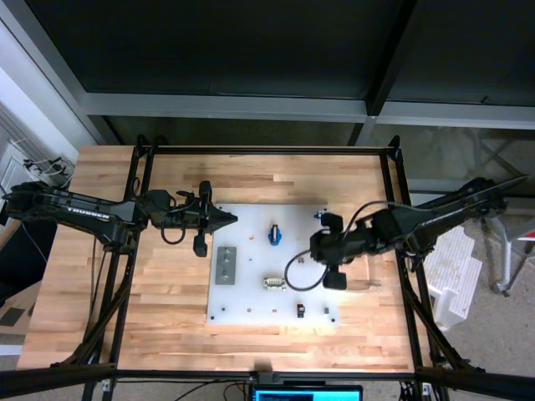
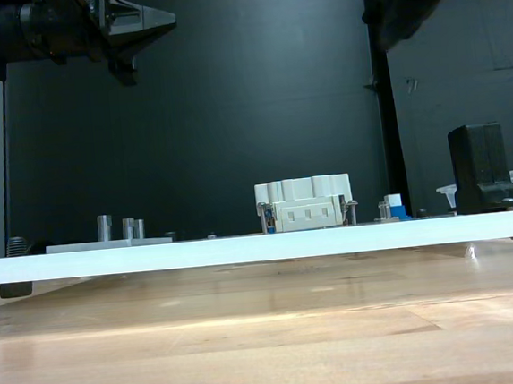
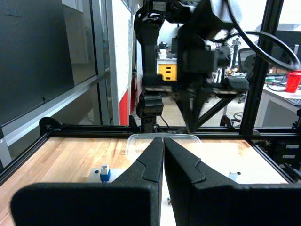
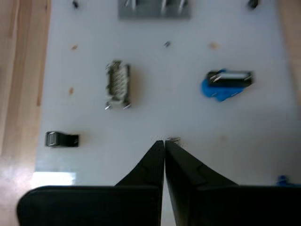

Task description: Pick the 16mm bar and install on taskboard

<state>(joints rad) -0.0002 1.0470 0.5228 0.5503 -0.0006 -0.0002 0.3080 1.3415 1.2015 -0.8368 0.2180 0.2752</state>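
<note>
With jaws pressed together, seemingly empty, left gripper [image 3: 163, 141] and right gripper [image 4: 164, 142] hang over opposite sides of the white square plastic taskboard [image 1: 251, 224].

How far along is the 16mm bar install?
Done: nothing visible. In hand: nothing seen; the right gripper hovers over the taskboard, fingers shut, with a tiny grey piece, possibly the bar, lying on the board beside their tips. The left gripper hangs high over the board's far left corner, fingers shut. Left: pick it up and install it.
</note>
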